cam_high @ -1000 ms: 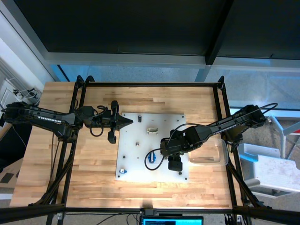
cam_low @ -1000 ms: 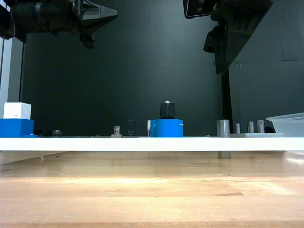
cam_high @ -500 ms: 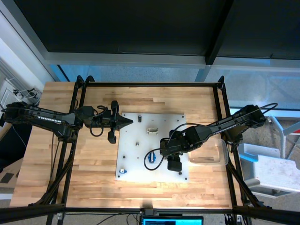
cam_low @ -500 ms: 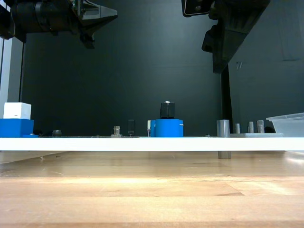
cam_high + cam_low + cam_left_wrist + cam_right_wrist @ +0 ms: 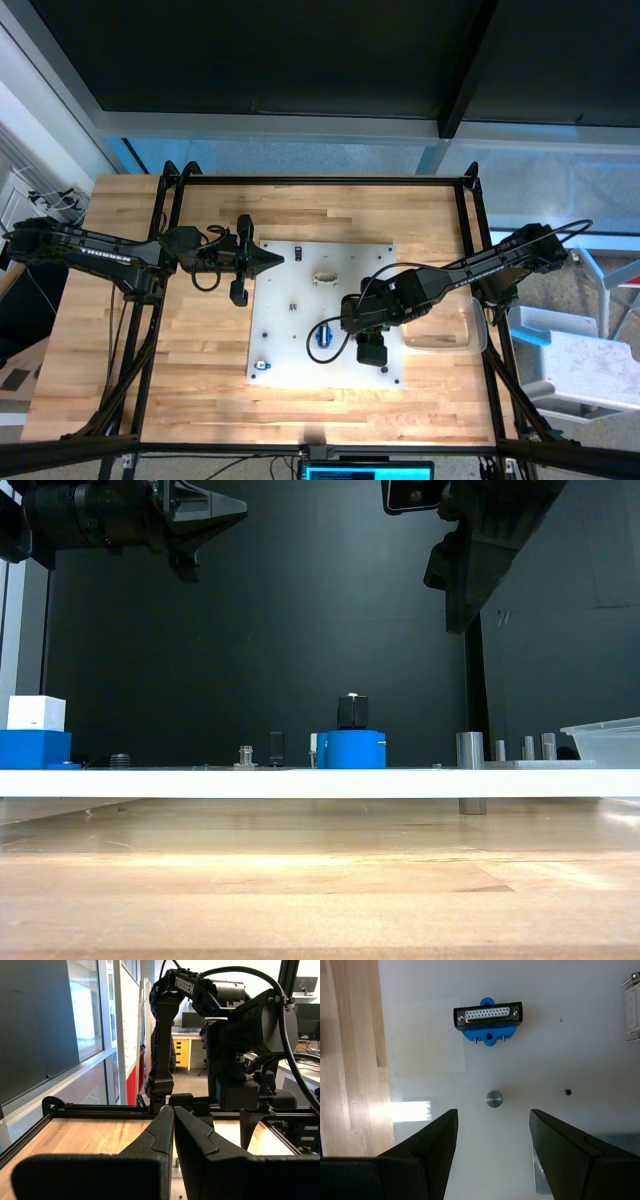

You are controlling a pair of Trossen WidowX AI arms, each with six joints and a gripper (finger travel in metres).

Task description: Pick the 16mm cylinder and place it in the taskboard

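Note:
The 16mm cylinder shows as a small grey round top standing in the white taskboard. In the low view the cylinder stands upright in the taskboard and its end pokes out below. My right gripper hangs open well above it, fingers apart with nothing between them; it shows high up in the low view and over the board's right half from above. My left gripper is shut, parked in the air by the board's left edge.
A clear plastic tray lies right of the board. On the board stand a blue fitting with a multi-pin connector, a blue round fitting, several small pegs and a white block on a blue base.
The right gripper has drifted slightly up and to the left in the low view. The cylinder stays in the board and the left arm has not moved.

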